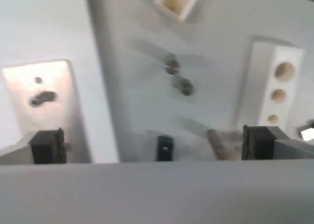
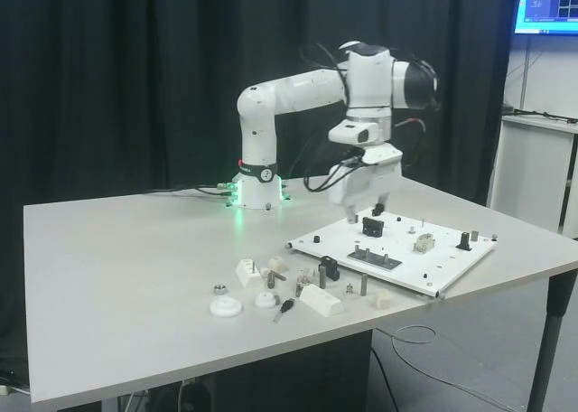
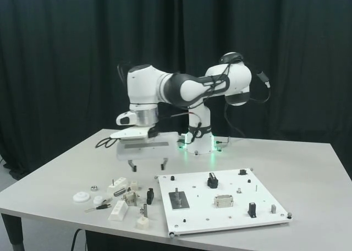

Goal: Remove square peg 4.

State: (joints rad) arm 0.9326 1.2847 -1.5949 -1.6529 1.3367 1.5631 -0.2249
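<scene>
Wrist view blurred, lower part blocked by pincer body, square peg 4 not identifiable among small parts, white arm (image 3: 165, 88) bent over grey worktop (image 3: 308, 163), pincer (image 3: 147, 164) open, empty, hovering beside white square assembly board (image 3: 220, 218), above loose parts.

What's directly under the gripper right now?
Under the open gripper is bare grey table by the white board's edge, holding nothing. Loose parts lie nearer the front. Nothing looks covered.
</scene>
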